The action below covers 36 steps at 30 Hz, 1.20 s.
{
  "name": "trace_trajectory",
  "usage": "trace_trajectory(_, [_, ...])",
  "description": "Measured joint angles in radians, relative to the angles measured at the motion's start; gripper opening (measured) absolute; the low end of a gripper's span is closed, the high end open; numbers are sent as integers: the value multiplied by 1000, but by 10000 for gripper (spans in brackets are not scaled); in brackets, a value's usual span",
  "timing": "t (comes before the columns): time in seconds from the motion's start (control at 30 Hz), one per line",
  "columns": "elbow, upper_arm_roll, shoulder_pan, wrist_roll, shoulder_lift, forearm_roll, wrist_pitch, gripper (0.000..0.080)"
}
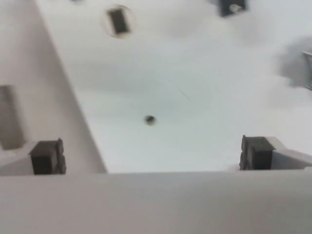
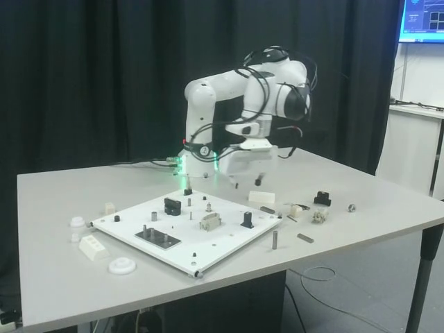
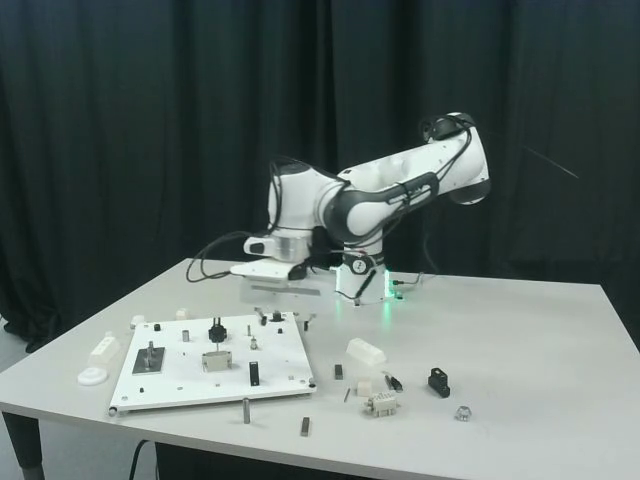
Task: Remove BNC.
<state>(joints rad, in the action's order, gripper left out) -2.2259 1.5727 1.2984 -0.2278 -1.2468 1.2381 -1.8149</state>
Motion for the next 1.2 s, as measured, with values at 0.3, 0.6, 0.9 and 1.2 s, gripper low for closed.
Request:
trace_trajectory(0.3, [-3, 31, -65, 62, 0, 17, 57, 800])
trace_trajectory(0.6, [-3, 44, -97, 271, -1, 39, 95, 800])
trace_trajectory(0.9, [-3, 42, -101, 546, -11, 47, 97, 800])
trace_trajectory(1.2, [-12, 19, -111, 699, -29, 47, 49, 800])
